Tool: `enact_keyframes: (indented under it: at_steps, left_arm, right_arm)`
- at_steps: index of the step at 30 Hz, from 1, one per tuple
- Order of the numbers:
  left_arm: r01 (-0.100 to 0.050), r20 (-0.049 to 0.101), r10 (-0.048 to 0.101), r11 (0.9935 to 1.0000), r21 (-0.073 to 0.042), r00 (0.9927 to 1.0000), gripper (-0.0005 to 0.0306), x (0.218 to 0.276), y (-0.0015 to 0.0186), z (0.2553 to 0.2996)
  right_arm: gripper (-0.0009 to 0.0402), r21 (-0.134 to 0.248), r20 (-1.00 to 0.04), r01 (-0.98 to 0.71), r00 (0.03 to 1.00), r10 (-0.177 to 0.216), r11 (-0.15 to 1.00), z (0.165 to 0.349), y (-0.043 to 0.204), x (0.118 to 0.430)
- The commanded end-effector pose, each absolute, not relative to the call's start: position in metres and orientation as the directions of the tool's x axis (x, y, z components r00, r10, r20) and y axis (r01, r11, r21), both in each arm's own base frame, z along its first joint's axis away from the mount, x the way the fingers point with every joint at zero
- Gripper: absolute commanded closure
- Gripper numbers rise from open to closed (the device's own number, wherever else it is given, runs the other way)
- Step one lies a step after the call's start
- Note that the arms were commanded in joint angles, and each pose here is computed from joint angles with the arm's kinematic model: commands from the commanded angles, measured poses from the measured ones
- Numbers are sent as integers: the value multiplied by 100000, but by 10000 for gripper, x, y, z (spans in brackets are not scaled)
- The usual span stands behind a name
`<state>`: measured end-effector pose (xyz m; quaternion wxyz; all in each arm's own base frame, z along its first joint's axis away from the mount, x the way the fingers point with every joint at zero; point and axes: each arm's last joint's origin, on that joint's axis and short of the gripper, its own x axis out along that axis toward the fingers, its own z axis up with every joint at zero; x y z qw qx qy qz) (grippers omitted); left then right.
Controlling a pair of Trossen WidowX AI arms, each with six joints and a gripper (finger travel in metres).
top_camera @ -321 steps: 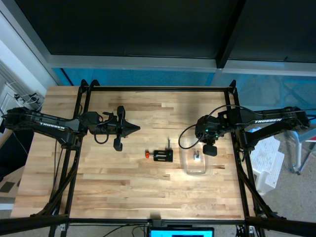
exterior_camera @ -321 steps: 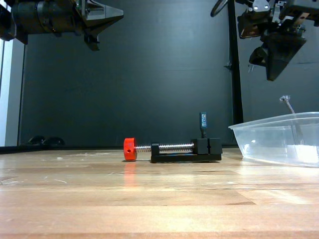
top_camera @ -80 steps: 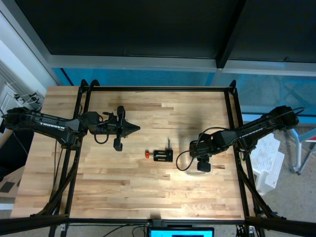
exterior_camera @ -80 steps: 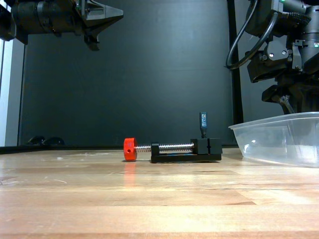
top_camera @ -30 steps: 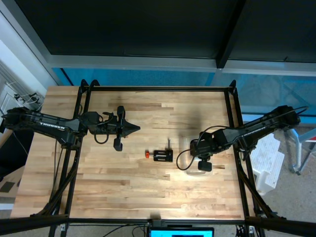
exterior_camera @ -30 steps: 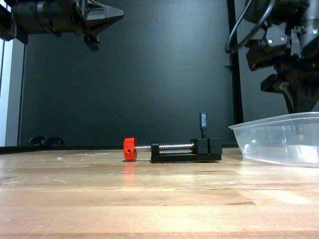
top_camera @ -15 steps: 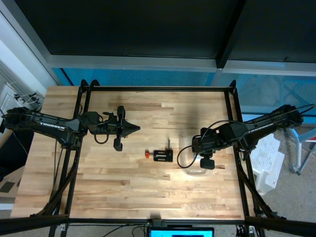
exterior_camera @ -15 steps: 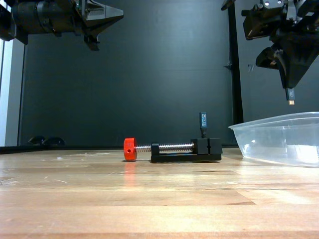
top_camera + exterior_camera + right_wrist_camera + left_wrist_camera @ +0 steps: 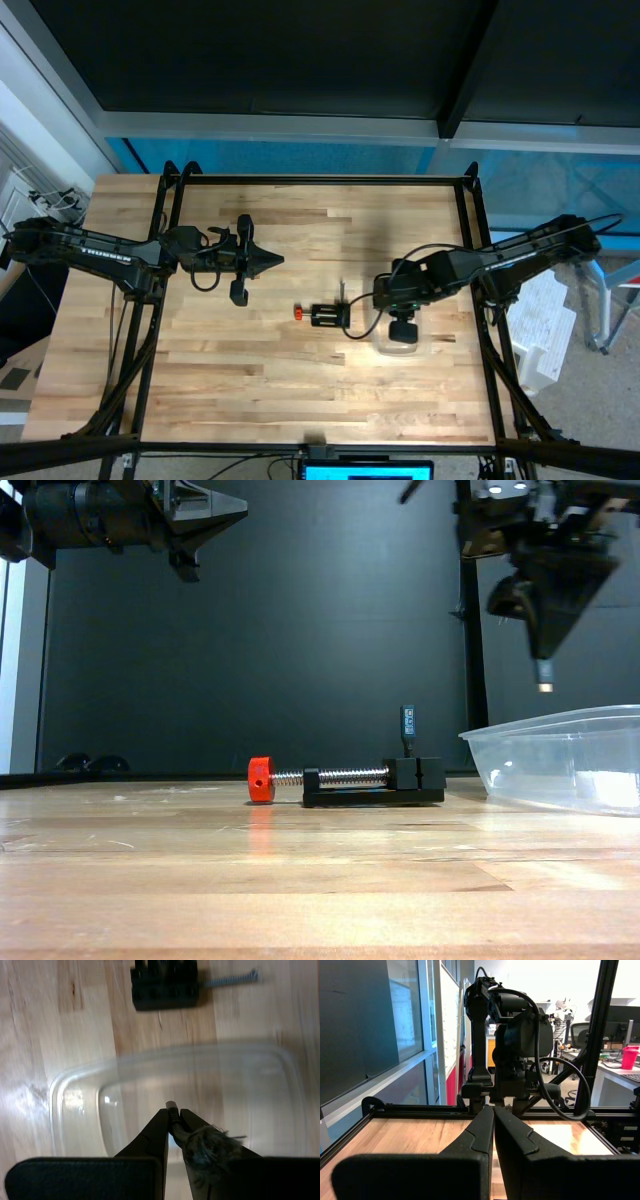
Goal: Pick the usb-c connector and install on the hub
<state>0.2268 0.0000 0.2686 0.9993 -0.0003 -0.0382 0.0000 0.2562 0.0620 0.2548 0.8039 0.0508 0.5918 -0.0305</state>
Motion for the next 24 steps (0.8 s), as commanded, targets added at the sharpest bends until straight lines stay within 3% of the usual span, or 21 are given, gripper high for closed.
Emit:
enact_keyframes:
  at_steps: [1,5,24]
  left_arm:
    - [-37,7679,38,100000,-20,99705,300,2268,0,2686]
    - [-37,7679,38,100000,-20,99705,300,2268,0,2686]
    - [-37,7679,38,100000,-20,99705,300,2268,0,2686]
  right_arm:
    - [393,3903,-95139,9542,30789,780,99467,2599,620,2695]
    - [393,1239,-94821,9866,31704,-1962,99504,2634,609,2846]
    - [393,-2894,-95078,9169,30480,-5572,99537,2577,621,3413]
